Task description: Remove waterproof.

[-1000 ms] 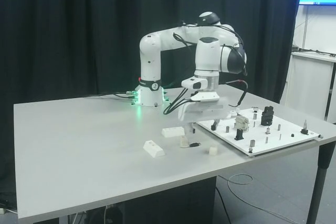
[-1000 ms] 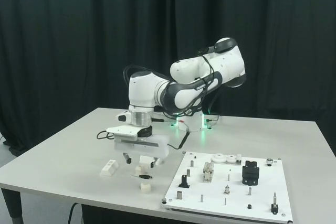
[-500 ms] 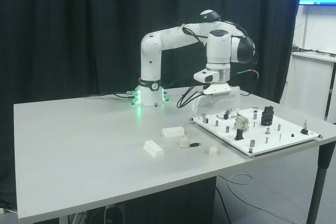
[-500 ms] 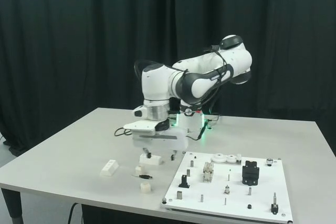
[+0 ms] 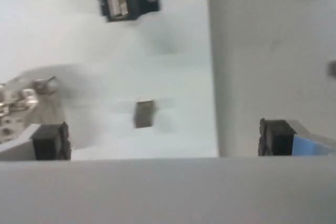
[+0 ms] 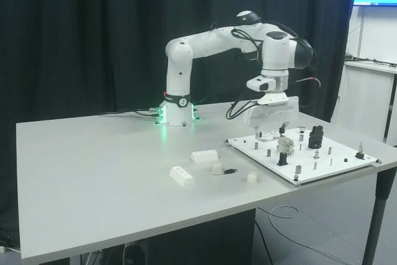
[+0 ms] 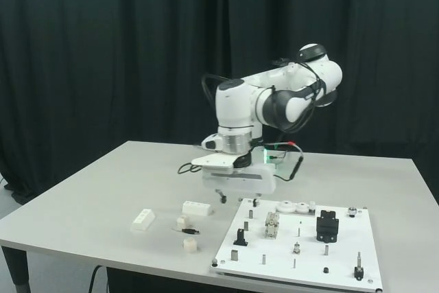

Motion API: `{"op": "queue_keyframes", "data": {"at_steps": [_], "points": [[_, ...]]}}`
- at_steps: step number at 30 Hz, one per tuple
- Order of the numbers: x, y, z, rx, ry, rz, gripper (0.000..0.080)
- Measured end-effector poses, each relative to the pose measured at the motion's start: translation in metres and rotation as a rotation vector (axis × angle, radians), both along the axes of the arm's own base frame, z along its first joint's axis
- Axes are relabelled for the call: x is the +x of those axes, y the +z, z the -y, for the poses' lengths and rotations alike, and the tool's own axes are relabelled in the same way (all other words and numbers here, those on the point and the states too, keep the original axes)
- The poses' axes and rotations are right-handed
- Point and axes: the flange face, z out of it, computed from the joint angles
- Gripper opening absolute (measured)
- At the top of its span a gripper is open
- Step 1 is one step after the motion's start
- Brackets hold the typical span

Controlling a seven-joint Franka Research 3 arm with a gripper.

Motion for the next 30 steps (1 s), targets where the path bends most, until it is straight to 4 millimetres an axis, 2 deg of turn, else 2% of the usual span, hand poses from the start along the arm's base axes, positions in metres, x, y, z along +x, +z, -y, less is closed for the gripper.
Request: {"op": "queue_keyframes", "data": {"at_steps": [12,22,30], "points": [[-0.008,-0.008,-0.041,-0.031,-0.013,0.020,0.0800],[-0.013,-0.024,-0.067,-0.006,0.011,0.007,0.0800],[-0.017,-0.028,-0.083,0.002,0.025,0.005,0.0800]]}}
